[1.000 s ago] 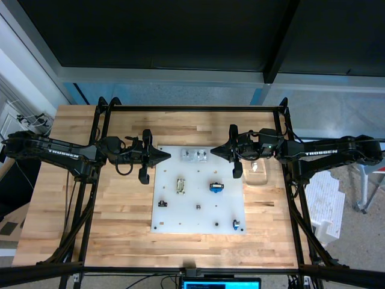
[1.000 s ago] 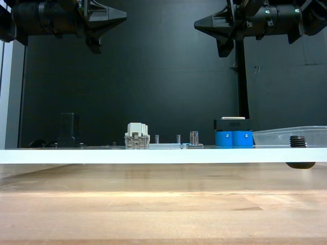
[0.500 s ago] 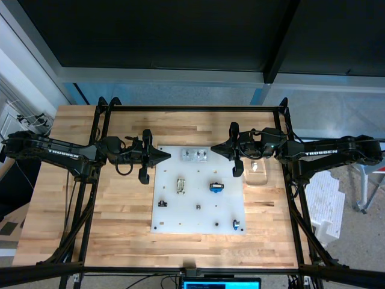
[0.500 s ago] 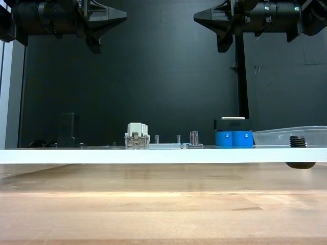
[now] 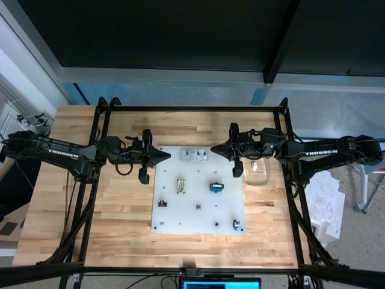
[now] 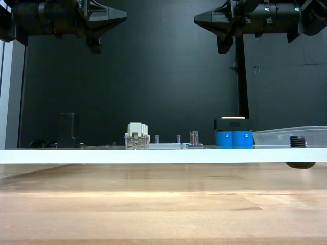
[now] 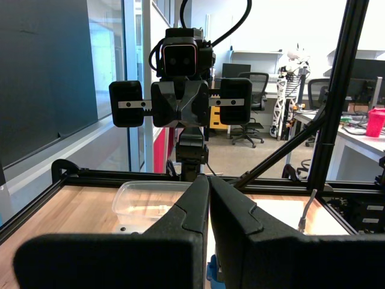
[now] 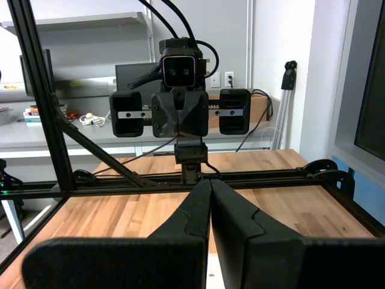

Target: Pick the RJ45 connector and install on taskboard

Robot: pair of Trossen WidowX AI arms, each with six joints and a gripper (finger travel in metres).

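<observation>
Both arms hang high above the table with their fingers pressed together and nothing visible between them. My left gripper (image 5: 169,156) (image 7: 209,182) points right, over the left edge of the white board (image 5: 180,218). My right gripper (image 5: 212,149) (image 8: 210,184) points left, over the board's far right part. The clear tray (image 5: 263,179) beside the board holds a pale shape, and no dark piece or cable shows on it. The small blue jack (image 5: 236,226) sits at the board's near right corner. I cannot tell whether the connector is in it. A thin grey cable-like piece (image 7: 305,209) stands up in the left wrist view.
The board carries a beige part (image 5: 180,186) (image 6: 136,137), a blue-and-black part (image 5: 216,187) (image 6: 233,133), a clear block (image 5: 195,156) and small black fittings. A black frame (image 5: 192,109) borders the wooden table. A screen (image 5: 221,282) sits at the near edge.
My right gripper lifted and levelled slightly about a second ago and has since held still. The left arm and the board's parts are unchanged.
</observation>
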